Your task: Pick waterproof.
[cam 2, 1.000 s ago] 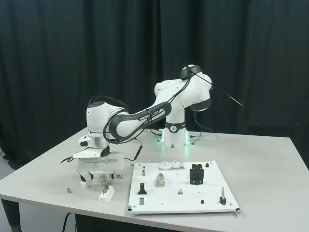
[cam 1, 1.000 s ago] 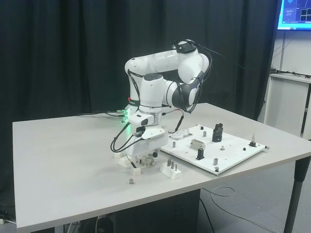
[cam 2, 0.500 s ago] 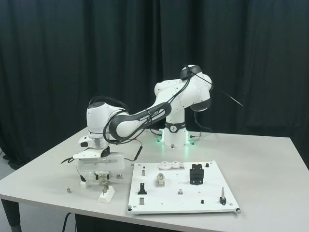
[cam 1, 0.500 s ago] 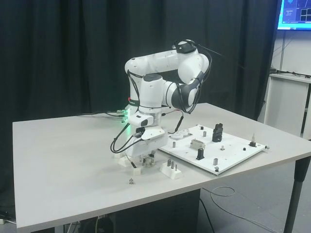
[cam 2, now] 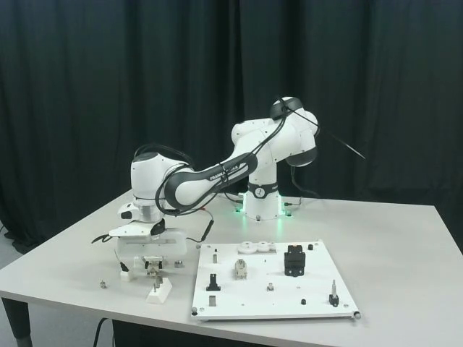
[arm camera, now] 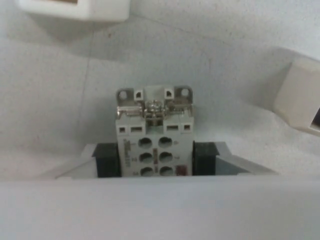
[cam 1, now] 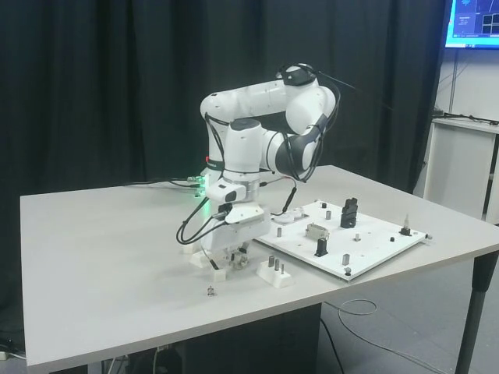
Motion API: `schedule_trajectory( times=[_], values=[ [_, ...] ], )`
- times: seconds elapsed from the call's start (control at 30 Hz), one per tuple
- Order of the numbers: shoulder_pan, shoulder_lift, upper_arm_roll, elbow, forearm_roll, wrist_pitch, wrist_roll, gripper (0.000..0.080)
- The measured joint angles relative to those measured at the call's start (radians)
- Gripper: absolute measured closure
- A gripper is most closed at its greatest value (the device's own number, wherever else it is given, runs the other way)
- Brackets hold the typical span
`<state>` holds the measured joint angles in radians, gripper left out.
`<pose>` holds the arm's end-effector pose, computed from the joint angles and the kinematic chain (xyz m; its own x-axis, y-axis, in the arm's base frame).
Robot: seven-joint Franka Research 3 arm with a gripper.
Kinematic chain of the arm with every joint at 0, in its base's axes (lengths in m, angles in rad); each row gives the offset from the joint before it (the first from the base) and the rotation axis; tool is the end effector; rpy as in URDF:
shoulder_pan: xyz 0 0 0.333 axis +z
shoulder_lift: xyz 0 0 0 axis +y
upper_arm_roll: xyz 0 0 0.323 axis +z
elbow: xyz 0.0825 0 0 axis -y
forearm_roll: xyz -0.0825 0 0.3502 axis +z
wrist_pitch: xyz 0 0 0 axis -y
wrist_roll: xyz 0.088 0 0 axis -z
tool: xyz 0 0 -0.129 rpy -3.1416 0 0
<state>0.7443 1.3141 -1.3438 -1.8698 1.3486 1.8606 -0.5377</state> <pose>0.5620 -0.1828 0.1841 0.8670 -0.4982 -0.0147 -0.4976 -0.8669 0.0303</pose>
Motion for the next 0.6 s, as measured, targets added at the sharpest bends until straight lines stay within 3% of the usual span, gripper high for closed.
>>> schedule_trajectory(
  times=[0.6],
  values=[
    [0.036,-0.001,-0.044,0.0,0.0,0.0,0.043,0.0492]
  ],
)
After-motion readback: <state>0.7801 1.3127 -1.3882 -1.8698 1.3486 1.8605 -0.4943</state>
